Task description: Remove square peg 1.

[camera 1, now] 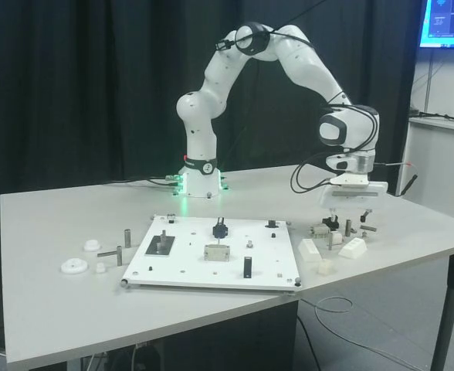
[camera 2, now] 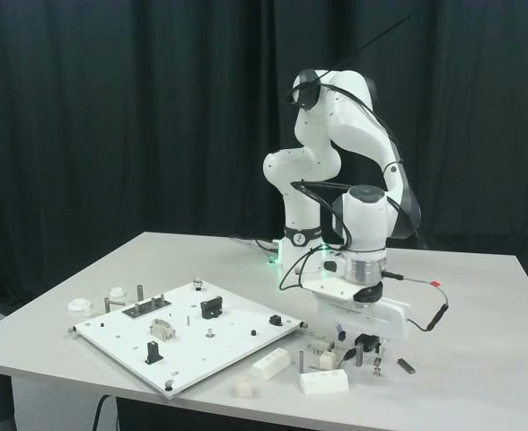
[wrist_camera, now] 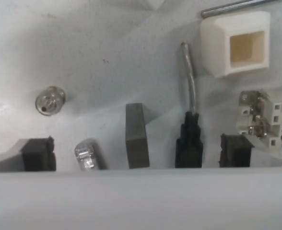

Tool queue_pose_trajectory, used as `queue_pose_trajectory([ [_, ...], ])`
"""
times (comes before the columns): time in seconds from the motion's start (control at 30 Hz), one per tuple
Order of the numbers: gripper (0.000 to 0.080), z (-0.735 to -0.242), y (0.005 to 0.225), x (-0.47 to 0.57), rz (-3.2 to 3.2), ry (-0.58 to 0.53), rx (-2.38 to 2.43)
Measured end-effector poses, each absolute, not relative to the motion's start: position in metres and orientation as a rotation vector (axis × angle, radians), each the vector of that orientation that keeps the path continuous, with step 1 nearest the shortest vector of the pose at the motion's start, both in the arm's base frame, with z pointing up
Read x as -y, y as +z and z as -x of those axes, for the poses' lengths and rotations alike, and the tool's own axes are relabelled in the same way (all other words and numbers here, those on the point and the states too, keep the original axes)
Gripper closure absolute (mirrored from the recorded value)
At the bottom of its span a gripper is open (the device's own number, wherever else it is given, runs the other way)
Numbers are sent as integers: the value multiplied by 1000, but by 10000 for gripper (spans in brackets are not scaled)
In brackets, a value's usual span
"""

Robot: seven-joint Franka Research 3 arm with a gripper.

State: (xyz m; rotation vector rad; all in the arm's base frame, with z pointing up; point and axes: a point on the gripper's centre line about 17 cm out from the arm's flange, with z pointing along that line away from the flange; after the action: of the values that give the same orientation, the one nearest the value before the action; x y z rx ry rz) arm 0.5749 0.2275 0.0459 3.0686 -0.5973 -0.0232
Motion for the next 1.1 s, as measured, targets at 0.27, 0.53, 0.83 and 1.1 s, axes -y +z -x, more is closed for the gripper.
queue_pose_trajectory([
  [0.27,16,-578,60,-225,-3078,-7,613],
  [0.53,6,-578,67,-222,-3082,-2,623],
  [0.83,3,-577,71,-219,-3083,3,627],
  [1.1,3,-579,74,-216,-3081,11,629],
])
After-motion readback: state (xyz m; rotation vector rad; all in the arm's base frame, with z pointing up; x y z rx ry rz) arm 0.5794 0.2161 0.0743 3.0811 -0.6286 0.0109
